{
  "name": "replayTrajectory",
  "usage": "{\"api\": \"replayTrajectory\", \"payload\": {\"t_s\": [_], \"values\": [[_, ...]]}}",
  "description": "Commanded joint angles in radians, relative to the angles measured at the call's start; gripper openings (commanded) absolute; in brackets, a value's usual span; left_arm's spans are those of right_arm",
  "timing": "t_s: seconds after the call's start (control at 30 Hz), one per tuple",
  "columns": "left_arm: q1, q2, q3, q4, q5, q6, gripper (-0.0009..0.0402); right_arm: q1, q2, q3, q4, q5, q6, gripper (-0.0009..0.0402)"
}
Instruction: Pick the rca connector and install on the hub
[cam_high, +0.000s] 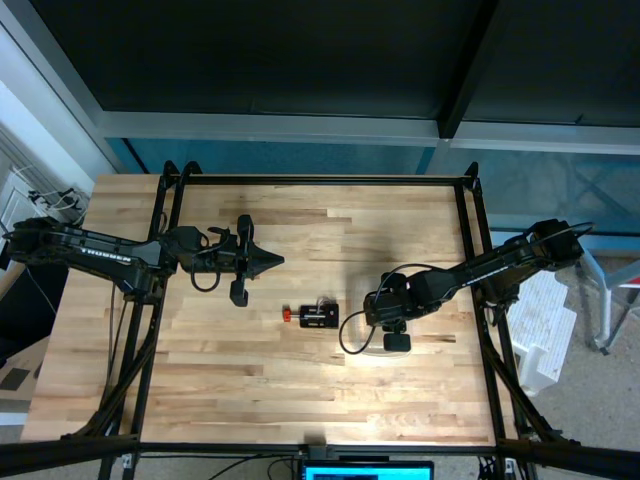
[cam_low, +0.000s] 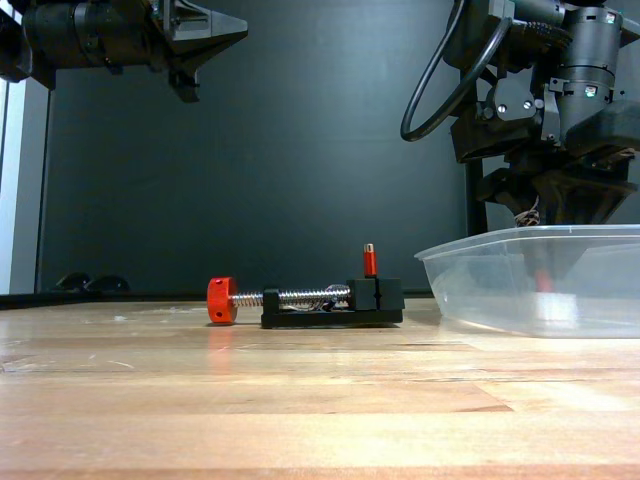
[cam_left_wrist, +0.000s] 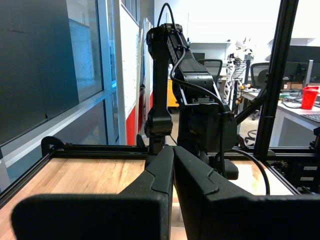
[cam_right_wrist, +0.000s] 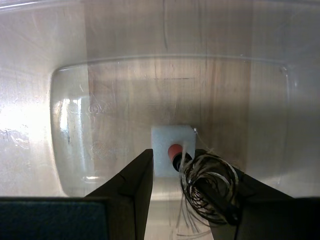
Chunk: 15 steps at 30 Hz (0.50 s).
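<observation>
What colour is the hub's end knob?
Red knob, clearest in low view. Left gripper parked aloft; right gripper in tray.

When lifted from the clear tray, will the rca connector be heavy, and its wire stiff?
Probably light: the rca connector looks small inside the open right gripper. Its thin coiled wire likely flops and may snag. Left gripper hangs shut, high at the left.

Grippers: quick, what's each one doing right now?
Left gripper: jaws closed, empty, above the table.
Right gripper: down in the clear tray at the connector; grip cannot be told.
</observation>
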Motion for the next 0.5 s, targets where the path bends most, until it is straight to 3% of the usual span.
{"api": "replayTrajectory", "payload": {"t_s": [0.03, 0.5], "values": [[0.000, 0.000, 0.000, 0.000, 0.000, 0.000, 0.0000, 0.000, 0.000, 0.001, 0.000, -0.001, 0.001, 0.0106], [0.000, 0.000, 0.000, 0.000, 0.000, 0.000, 0.0000, 0.000, 0.000, 0.001, -0.001, 0.000, 0.001, 0.0048]]}}
